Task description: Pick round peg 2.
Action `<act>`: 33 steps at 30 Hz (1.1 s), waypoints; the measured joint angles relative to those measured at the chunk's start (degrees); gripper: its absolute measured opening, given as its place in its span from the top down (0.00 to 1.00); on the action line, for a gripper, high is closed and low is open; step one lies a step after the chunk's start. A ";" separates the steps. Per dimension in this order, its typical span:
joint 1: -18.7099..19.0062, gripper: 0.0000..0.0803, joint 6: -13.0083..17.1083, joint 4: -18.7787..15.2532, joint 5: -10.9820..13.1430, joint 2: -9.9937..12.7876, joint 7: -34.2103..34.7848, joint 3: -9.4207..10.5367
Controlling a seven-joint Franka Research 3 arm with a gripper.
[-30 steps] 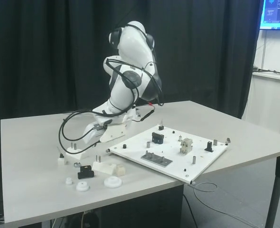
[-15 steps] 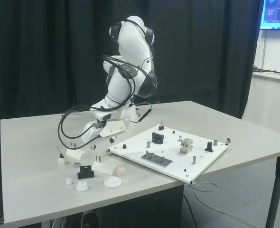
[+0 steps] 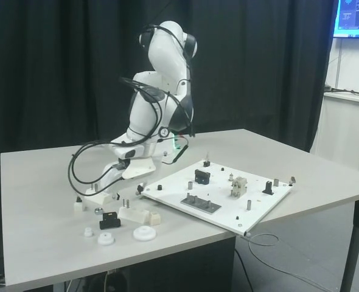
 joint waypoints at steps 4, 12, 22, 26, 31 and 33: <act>0.00 0.00 2.02 -1.11 1.58 -0.01 -1.02 -0.39; 0.00 0.00 5.29 -2.76 3.85 -0.01 -2.26 -0.70; 0.00 0.00 8.32 -4.27 5.52 -0.02 -3.00 -0.71; 0.00 0.00 9.13 -4.59 5.70 -0.02 -3.15 -0.71; 0.03 0.00 10.36 -4.89 5.91 -0.02 -3.73 -0.71; 0.07 0.00 10.61 -4.90 5.99 -0.02 -4.07 -0.71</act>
